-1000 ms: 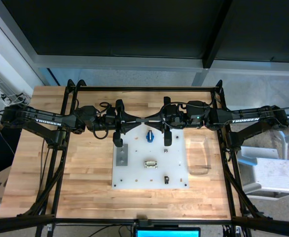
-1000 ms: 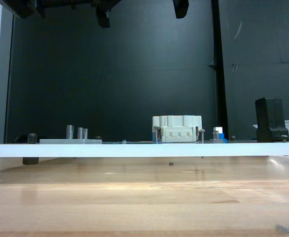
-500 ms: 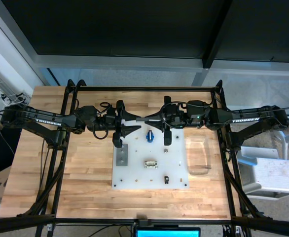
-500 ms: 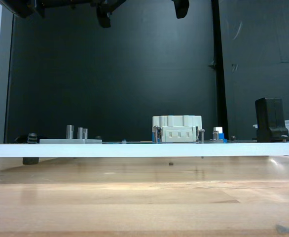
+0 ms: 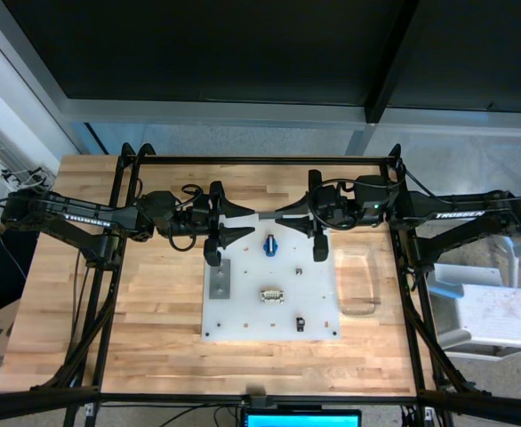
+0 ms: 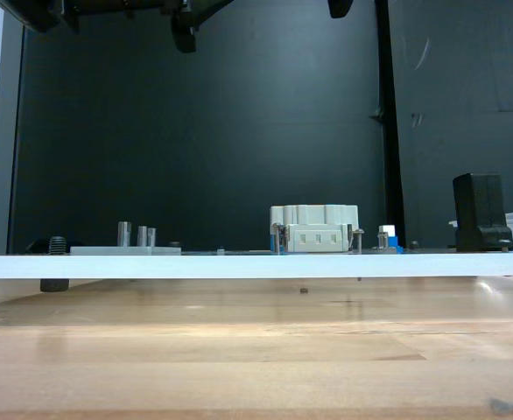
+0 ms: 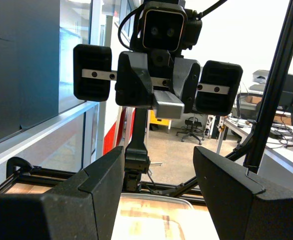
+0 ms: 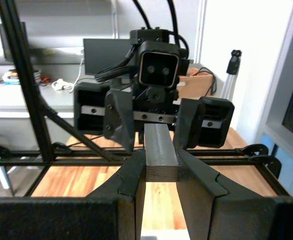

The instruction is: Pick the 16mm bar and place in it's hole on the taskboard

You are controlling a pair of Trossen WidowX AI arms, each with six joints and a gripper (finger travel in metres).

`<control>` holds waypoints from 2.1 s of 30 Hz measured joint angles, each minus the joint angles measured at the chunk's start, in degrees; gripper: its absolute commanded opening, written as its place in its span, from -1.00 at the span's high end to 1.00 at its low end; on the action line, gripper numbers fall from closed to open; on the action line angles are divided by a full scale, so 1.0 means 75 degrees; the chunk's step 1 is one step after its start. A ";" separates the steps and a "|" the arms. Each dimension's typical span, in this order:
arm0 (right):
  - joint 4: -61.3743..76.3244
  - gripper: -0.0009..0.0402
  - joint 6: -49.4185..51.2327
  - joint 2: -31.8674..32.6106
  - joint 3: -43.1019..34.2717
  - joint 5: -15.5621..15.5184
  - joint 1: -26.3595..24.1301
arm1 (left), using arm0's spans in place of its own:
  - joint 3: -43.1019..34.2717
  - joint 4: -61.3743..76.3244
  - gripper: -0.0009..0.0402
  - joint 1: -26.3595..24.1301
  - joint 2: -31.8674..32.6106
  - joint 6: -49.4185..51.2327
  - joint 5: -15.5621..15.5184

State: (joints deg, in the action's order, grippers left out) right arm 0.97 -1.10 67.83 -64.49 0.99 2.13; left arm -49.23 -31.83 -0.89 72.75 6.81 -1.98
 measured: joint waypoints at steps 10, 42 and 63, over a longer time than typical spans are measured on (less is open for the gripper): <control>0.2681 0.94 0.0067 -0.0105 -0.0557 -0.0402 0.0373 | 0.0000 0.0050 0.03 0.0000 0.0000 -0.0003 0.0000; 0.8638 0.94 -0.2836 0.0895 -0.1877 0.0726 0.2815 | 0.0003 0.0047 0.03 0.0000 0.0000 -0.0006 0.0006; 1.0045 0.94 -0.3066 0.3555 -0.3319 0.0035 0.3585 | 0.0003 0.0044 0.03 0.0000 0.0000 -0.0006 0.0006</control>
State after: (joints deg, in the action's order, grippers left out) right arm 76.31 -24.10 94.50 -89.38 1.26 29.02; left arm -49.21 -31.51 -0.89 72.75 6.76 -1.93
